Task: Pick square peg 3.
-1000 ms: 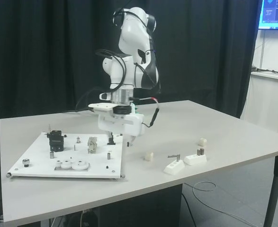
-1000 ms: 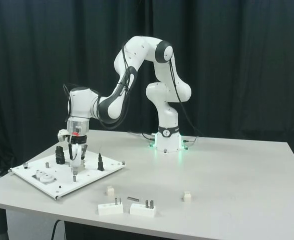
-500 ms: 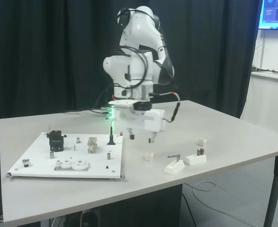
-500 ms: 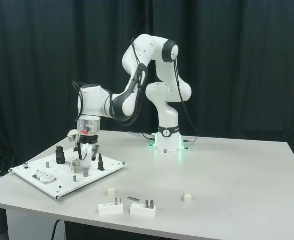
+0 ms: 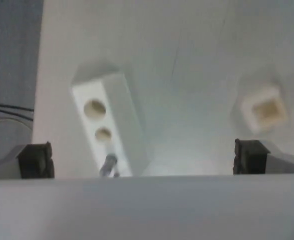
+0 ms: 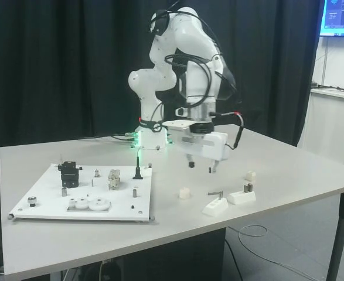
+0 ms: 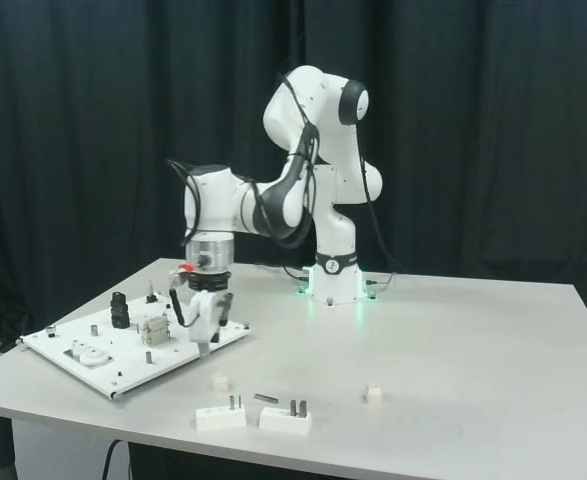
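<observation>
My gripper (image 6: 201,168) hangs open and empty above the table, between the board and the peg holders. In the wrist view its black fingertips (image 5: 35,160) stand wide apart. Below them lies a white peg holder (image 5: 109,125) with two empty holes and one grey peg (image 5: 108,165) standing in its end. In the room views that holder (image 6: 215,206) (image 7: 220,416) sits near the table's front edge. A second holder (image 6: 242,196) (image 7: 285,419) beside it carries dark pegs (image 7: 297,407). Which peg is square peg 3 I cannot tell.
A small white cube with a square hole (image 5: 263,110) (image 6: 184,193) (image 7: 219,381) lies under the gripper (image 7: 201,338). Another cube (image 6: 251,174) (image 7: 373,394) and a loose peg (image 6: 215,193) (image 7: 266,398) lie near the holders. The white assembly board (image 6: 48,208) carries gears and fixtures.
The arm has swung from over the assembly board across to the cube and holders, rising a little. The gripper stayed open and empty.
</observation>
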